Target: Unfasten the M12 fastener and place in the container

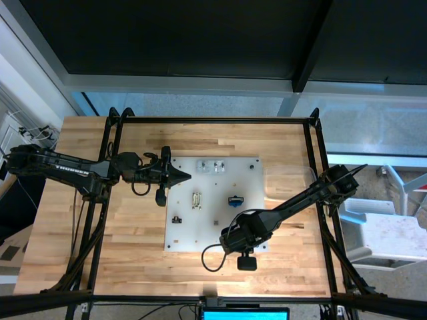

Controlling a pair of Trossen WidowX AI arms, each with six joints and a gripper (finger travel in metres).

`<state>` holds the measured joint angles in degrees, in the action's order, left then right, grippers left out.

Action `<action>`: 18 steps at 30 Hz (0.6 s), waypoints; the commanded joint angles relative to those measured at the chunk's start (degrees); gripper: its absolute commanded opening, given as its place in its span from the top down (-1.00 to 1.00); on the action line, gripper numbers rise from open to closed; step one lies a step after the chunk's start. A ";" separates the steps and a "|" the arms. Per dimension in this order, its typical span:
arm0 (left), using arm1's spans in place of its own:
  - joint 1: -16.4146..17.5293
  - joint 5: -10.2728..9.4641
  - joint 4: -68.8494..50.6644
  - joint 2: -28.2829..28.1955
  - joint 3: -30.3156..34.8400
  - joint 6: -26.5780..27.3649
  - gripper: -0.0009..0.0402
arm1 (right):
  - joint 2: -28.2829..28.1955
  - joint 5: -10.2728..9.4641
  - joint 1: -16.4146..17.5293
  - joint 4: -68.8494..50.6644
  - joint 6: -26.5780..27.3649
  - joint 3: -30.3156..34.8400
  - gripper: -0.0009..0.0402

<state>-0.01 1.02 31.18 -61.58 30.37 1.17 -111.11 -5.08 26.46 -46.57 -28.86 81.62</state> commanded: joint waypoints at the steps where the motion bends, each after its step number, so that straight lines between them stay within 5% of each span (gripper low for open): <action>1: 0.00 0.02 0.02 -0.02 0.00 0.00 0.96 | -0.02 1.05 -0.09 0.31 0.09 -0.50 0.96; 15: 0.00 0.02 0.00 -0.02 0.00 0.00 0.96 | -0.02 3.19 -0.22 -0.35 0.37 -0.57 0.96; 18: 0.00 0.02 0.00 -0.02 0.00 0.00 0.96 | 0.13 10.95 -0.22 -4.70 -1.46 -0.26 0.96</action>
